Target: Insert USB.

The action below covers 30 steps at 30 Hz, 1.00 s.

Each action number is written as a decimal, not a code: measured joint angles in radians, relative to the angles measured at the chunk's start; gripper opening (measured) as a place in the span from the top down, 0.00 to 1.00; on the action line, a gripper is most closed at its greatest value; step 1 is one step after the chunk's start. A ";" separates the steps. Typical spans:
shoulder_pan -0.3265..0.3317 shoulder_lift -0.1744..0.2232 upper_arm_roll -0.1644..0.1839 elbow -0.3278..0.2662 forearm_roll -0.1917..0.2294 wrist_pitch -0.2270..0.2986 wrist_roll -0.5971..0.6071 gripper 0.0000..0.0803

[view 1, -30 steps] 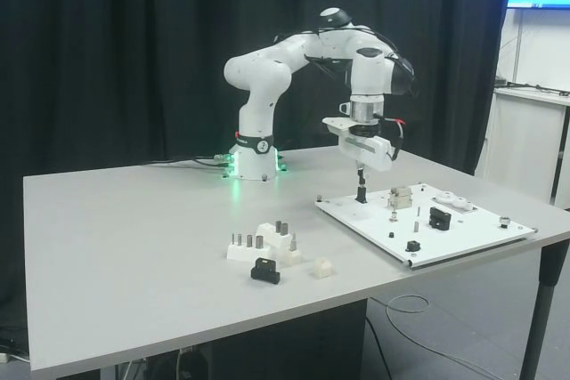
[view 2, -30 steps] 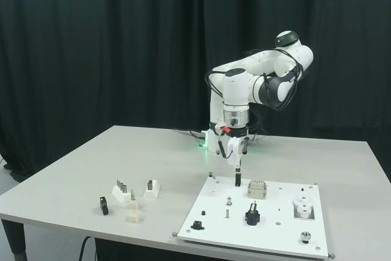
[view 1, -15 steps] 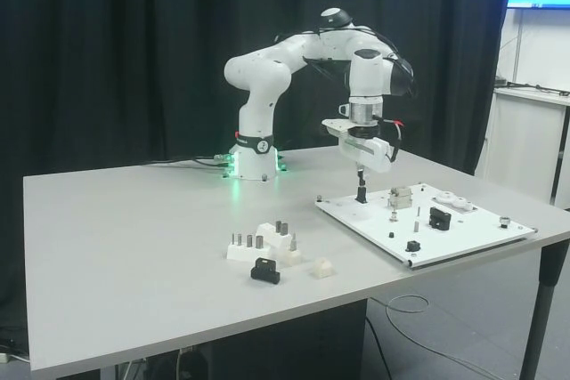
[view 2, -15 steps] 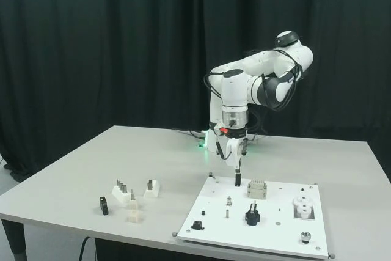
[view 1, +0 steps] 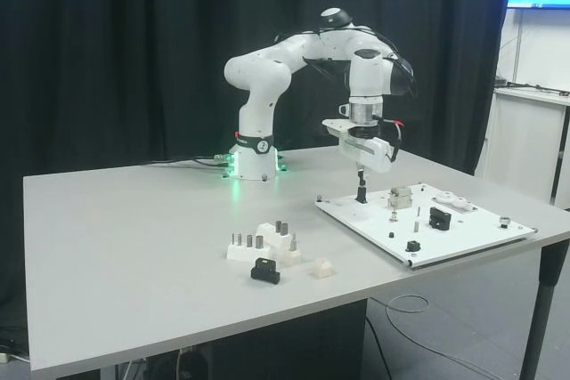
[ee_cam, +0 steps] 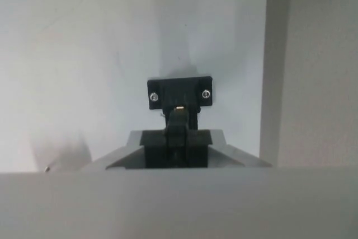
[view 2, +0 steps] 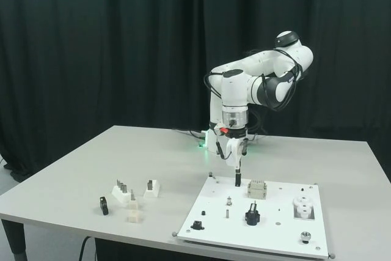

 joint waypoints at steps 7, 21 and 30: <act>0.000 0.000 0.000 0.000 0.000 -0.001 0.002 0.92; -0.002 0.000 -0.003 -0.001 0.007 -0.011 0.005 0.92; -0.005 0.000 -0.003 -0.001 0.009 -0.014 0.005 0.92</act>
